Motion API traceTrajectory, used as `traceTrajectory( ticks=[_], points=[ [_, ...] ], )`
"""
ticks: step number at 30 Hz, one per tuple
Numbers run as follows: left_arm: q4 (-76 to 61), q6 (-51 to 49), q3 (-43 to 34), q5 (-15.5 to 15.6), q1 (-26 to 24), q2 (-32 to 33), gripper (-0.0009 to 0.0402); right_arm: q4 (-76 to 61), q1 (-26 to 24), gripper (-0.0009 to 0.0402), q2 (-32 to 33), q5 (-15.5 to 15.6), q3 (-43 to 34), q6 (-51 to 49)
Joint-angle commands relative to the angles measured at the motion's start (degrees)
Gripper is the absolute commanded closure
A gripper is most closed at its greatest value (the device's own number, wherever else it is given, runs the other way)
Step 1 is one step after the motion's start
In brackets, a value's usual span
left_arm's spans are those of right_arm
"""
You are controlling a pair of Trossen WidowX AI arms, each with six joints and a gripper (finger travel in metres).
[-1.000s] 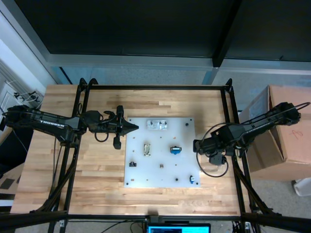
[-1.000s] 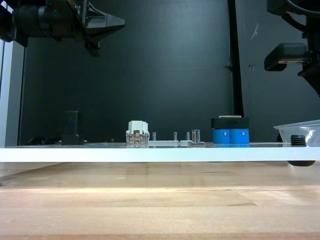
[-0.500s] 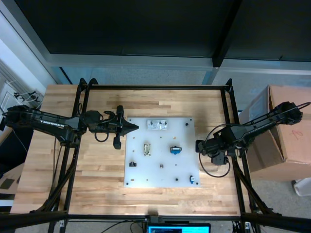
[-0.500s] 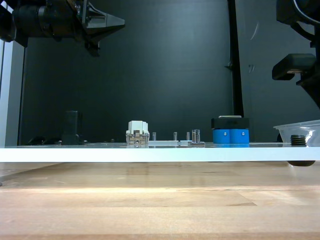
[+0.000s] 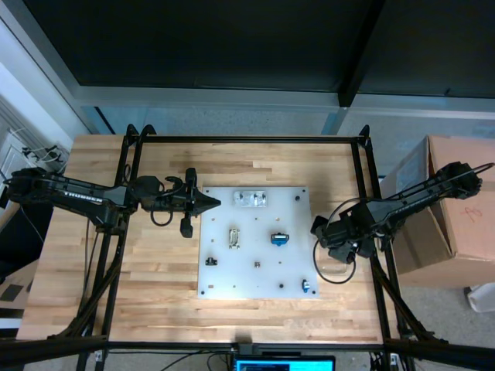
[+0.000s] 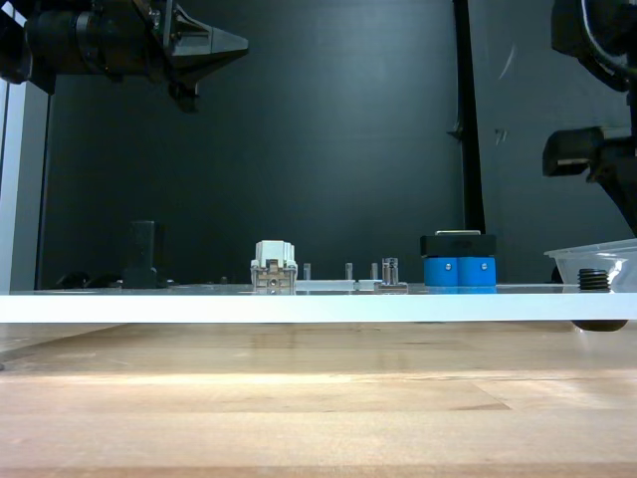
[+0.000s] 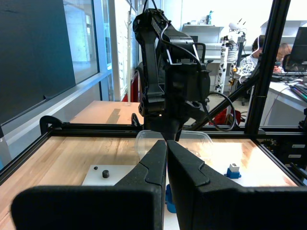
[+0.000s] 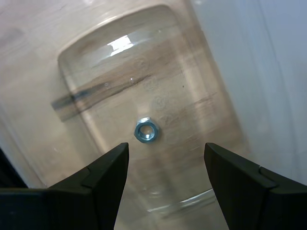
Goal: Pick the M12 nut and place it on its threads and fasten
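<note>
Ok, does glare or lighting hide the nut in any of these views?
Right wrist view: glare on the clear tray, yet the M12 nut lies free inside, evenly lit, beneath the open right gripper. Low view: dark backdrop; the bare stud shows its ribs against the tray. Left wrist view: bright background silhouettes the shut left gripper, raised at the left edge of the white board.

White "TROSSEN" lettering runs along the left arm (image 5: pixel 77 198); red scrawl on the cardboard box (image 5: pixel 456 209) is illegible.
</note>
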State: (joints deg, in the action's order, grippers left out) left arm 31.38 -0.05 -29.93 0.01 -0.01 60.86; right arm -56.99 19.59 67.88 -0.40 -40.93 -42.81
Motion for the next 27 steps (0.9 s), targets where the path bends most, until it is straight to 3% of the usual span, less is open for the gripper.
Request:
traceTrajectory(
  ticks=[1,11,27],
  points=[
    [0.00,0.02,-0.02,0.00,0.00,0.00,0.0393,2.12,0.00,0.0186,0.09,0.00,2.21,1.51],
    [0.00,0.02,-0.02,0.00,0.00,0.00,0.0393,8.02,0.00,0.0196,2.10,0.00,5.79,9.40],
    [0.00,0.02,-0.02,0.00,0.02,0.00,0.0393,11.72,0.07,0.0197,3.91,0.37,9.31,9.60]
  ],
)
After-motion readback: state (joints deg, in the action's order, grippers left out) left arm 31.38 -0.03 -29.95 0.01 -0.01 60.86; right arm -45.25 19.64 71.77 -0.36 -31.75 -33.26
